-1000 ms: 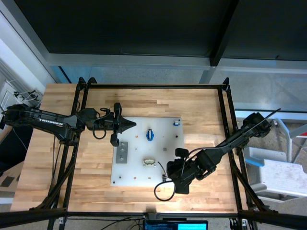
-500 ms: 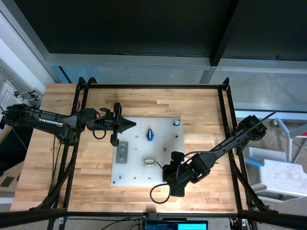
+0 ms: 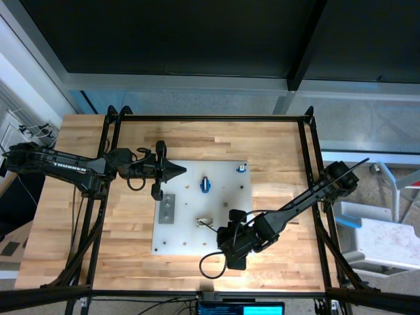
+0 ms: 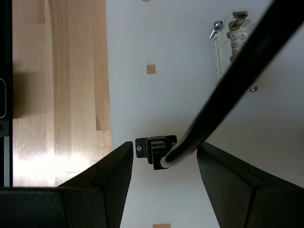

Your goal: Remove the USB connector from the USB hub and place in the container

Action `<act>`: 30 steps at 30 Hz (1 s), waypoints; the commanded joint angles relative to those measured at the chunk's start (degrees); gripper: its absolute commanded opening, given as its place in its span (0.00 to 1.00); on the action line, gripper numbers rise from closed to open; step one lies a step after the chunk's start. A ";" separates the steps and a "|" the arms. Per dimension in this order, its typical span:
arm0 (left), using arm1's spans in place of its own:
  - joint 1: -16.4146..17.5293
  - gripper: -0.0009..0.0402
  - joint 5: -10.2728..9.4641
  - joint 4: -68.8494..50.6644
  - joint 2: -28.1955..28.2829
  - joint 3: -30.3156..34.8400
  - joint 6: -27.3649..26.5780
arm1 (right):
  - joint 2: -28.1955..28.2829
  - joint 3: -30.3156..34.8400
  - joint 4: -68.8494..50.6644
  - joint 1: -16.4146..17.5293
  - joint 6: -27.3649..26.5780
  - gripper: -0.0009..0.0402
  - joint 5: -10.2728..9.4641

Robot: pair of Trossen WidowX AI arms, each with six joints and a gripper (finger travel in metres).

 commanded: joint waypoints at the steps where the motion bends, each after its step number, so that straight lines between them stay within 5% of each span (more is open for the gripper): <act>1: 0.00 0.02 0.02 0.02 0.02 0.02 0.00 | 0.35 -0.02 0.15 -0.13 -0.52 0.48 -0.09; 24: 0.00 0.02 0.02 0.02 0.00 0.02 0.00 | 0.63 -0.02 -0.17 -0.26 -1.01 0.01 -0.13; 30: 0.02 0.02 0.02 0.02 0.02 0.02 0.00 | 0.63 -0.02 -0.20 -0.26 -1.11 0.02 -0.13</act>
